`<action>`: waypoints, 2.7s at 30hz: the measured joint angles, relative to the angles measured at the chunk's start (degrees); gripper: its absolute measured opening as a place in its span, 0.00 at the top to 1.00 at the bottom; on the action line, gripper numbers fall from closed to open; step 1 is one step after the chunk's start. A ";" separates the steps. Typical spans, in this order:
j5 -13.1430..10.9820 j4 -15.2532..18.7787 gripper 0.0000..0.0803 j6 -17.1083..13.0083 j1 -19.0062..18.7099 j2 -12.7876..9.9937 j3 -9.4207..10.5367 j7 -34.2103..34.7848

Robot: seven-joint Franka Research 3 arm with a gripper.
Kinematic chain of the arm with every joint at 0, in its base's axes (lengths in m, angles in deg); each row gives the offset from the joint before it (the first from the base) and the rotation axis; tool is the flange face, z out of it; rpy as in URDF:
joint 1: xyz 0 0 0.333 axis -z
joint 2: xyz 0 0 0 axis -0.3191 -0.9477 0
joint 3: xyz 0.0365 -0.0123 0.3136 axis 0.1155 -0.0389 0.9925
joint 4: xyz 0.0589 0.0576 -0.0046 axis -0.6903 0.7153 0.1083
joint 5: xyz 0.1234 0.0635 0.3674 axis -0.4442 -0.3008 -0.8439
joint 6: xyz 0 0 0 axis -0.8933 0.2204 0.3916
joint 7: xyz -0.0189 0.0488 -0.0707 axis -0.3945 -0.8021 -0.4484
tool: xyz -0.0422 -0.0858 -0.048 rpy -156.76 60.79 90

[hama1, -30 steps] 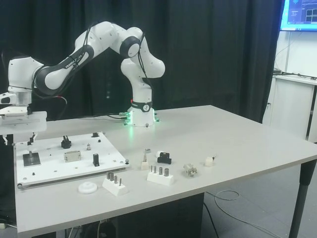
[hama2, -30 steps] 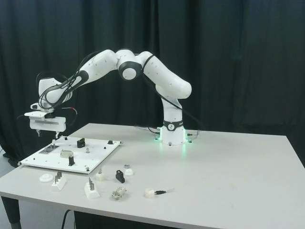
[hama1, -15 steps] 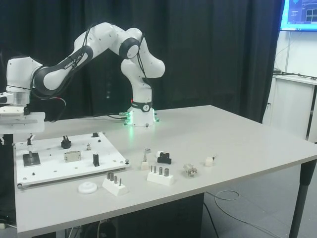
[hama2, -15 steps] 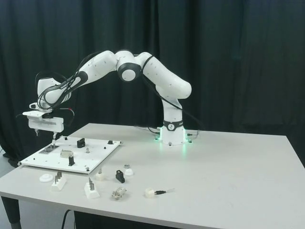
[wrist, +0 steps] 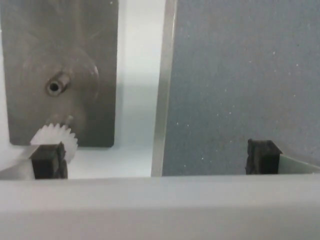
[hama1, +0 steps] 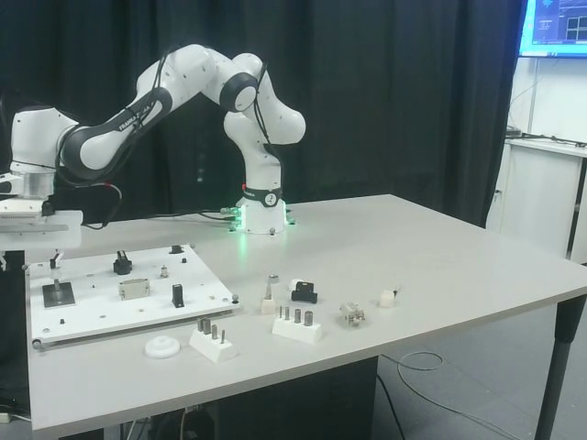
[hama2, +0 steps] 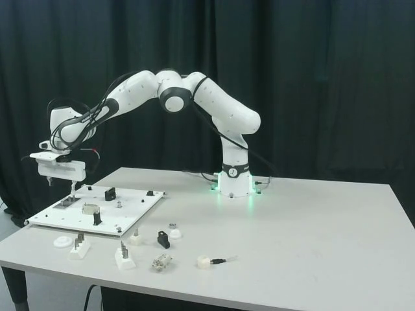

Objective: Insert small gear.

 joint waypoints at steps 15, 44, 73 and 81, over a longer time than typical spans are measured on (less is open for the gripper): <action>-0.39 -0.41 0.00 0.00 0.38 -0.59 0.04 0.02; -1.00 -0.50 0.00 0.00 0.55 -1.01 0.23 -0.53; -1.57 -1.95 0.00 0.41 1.63 -2.76 0.77 -0.99; -1.64 -2.18 0.00 0.47 1.63 -2.78 0.83 -1.07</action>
